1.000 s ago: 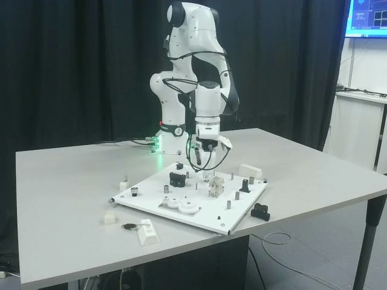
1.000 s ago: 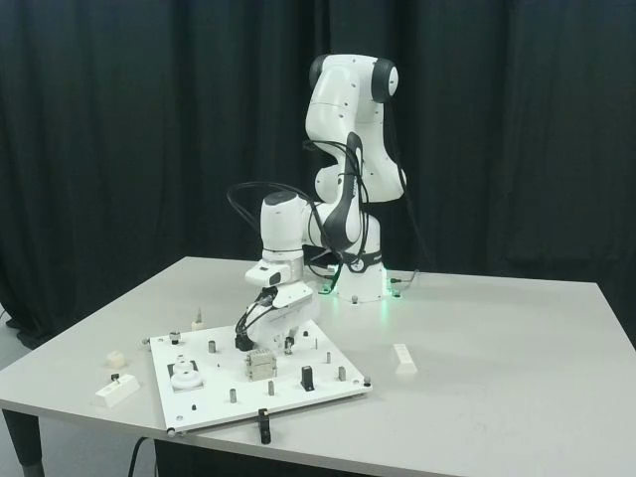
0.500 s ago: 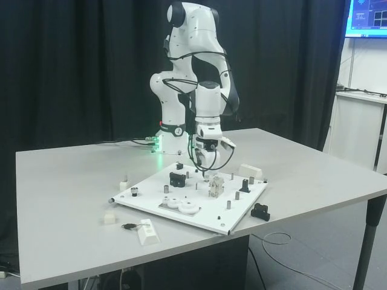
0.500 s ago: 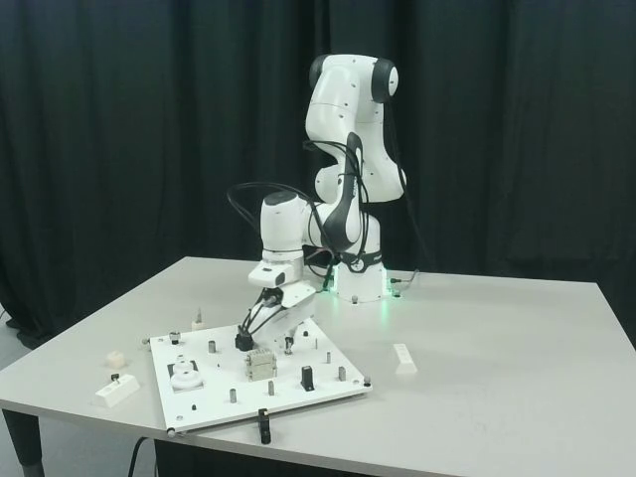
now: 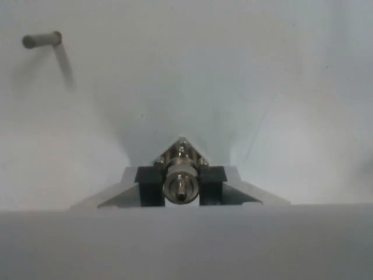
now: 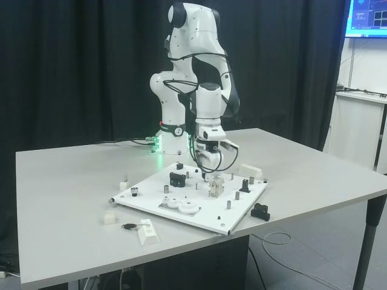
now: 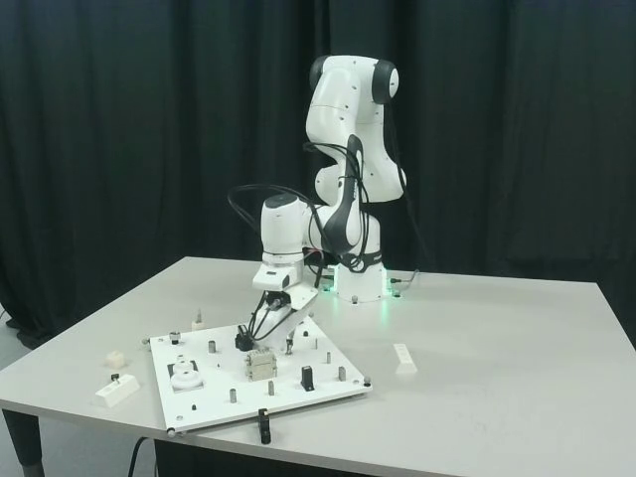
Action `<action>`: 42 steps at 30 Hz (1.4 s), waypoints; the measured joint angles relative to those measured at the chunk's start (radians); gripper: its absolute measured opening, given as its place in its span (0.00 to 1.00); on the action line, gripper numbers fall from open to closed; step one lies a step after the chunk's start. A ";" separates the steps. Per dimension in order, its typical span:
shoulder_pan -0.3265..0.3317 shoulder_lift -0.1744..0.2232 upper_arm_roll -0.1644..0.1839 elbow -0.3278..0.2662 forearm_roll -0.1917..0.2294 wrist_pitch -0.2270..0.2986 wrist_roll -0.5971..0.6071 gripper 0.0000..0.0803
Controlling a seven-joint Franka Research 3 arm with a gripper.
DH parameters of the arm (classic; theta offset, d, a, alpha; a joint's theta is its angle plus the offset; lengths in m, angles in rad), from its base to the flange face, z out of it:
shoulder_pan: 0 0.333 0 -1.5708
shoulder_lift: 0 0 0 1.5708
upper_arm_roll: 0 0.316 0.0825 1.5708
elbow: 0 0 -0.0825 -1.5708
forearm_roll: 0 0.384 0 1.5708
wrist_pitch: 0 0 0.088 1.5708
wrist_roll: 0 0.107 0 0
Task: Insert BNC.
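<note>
The white arm [image 6: 196, 72] stands on the grey desk [image 6: 66, 181] with its gripper [image 5: 181, 185] positioned above the white assembly board [image 6: 242, 202]. In the wrist view, the BNC connector [image 5: 180, 178] sits between the two black finger pads [image 5: 150, 185], which press against both of its sides; the gripper is closed on it, with the connector's open end pointing toward the board surface below. A grey peg [image 5: 42, 39] stands upright on the board, well apart from the connector. In the first room view, the gripper hangs just above a small metal block [image 6: 215, 186] near the middle of the board. A black bracket [image 6: 177, 179] stands on the board beside it, and a black clip [image 6: 260, 211] rests at the board's edge. A white block [image 6: 147, 231] lies on the desk, apart from the board.
</note>
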 joint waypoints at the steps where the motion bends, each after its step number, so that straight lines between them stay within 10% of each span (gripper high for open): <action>1: 0.000 0.000 0.000 0.000 0.001 0.000 -0.005 0.15; 42: 0.000 0.002 -0.002 -0.002 0.081 0.004 -0.018 0.15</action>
